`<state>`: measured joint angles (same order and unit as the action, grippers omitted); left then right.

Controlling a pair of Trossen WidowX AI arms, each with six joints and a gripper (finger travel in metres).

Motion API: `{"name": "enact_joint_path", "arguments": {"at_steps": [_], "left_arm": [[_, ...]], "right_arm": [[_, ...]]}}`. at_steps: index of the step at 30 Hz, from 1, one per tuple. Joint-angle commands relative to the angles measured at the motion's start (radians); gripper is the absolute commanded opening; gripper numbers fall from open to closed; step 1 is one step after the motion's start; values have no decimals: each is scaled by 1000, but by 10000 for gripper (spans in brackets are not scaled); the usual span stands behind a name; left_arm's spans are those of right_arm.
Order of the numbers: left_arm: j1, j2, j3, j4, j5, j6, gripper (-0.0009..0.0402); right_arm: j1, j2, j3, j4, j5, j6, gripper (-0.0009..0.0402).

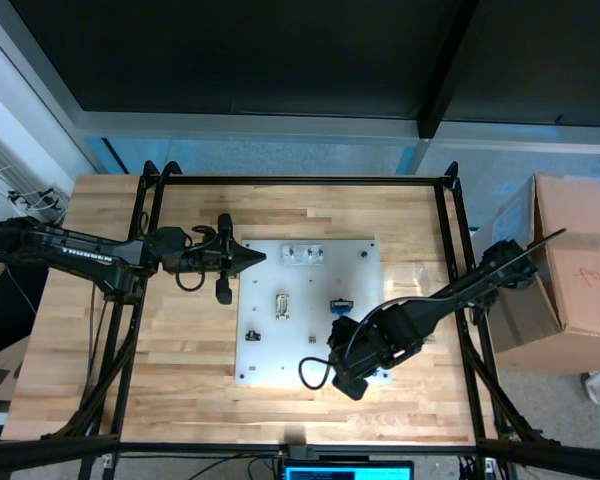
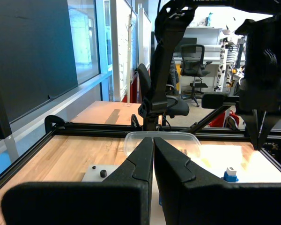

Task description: Unfasten the M12 nut and place it in the container

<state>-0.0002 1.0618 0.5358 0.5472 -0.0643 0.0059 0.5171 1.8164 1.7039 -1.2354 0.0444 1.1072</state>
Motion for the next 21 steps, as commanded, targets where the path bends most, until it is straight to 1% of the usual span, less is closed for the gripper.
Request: {"name": "enact_joint_path", "arguments": {"at_steps": [1, 6, 10, 14, 21], "left_arm": [[0, 0, 0, 0, 0, 0, 0], [0, 0, 0, 1, 0, 0, 0], [0, 0, 0, 0, 0, 0, 0], [0, 0, 0, 0, 0, 0, 0], [0, 0, 0, 0, 0, 0, 0]], "right_arm": [[0, 26, 20, -14, -13, 8, 0], [0, 46, 21, -14, -14, 33, 1], [0, 52, 21, -15, -13, 58, 21], [-1, 52, 21, -14, -13, 75, 67], [-3, 93, 20, -9, -16, 108, 167]]}}
